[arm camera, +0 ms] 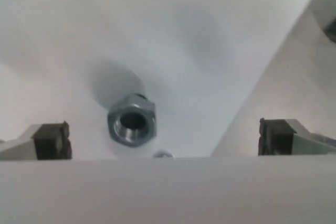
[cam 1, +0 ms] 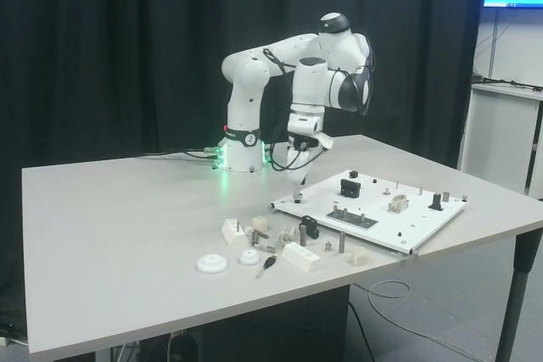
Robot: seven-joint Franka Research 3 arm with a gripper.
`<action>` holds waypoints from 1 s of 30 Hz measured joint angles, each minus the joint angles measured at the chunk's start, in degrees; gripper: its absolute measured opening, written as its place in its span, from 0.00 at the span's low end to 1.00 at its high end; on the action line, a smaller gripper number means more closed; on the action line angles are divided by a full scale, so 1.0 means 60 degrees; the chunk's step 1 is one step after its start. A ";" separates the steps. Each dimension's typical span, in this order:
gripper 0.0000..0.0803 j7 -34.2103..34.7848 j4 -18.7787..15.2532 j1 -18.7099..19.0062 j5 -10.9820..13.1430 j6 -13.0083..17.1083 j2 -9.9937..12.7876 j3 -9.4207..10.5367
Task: Remove bolt 4.
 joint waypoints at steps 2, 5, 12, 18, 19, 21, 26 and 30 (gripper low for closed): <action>0.99 0.0088 0.0000 0.0000 -0.0093 -0.0046 -0.0001 -0.0113; 0.99 0.0153 0.0000 0.0000 -0.0213 -0.0122 -0.0002 -0.0265; 1.00 0.0693 -0.0013 -0.0006 -0.0352 -0.0180 -0.0003 -0.0474; 1.00 0.1138 -0.0015 -0.0011 -0.0431 -0.0285 -0.0003 -0.0547; 1.00 0.1182 -0.0015 -0.0014 -0.0432 -0.0311 -0.0003 -0.0559; 1.00 0.1268 -0.0015 -0.0020 -0.0434 -0.0353 -0.0003 -0.0581; 1.00 0.1419 -0.0015 -0.0026 -0.0434 -0.0435 -0.0003 -0.0613; 1.00 0.1473 -0.0015 -0.0025 -0.0434 -0.0503 -0.0003 -0.0648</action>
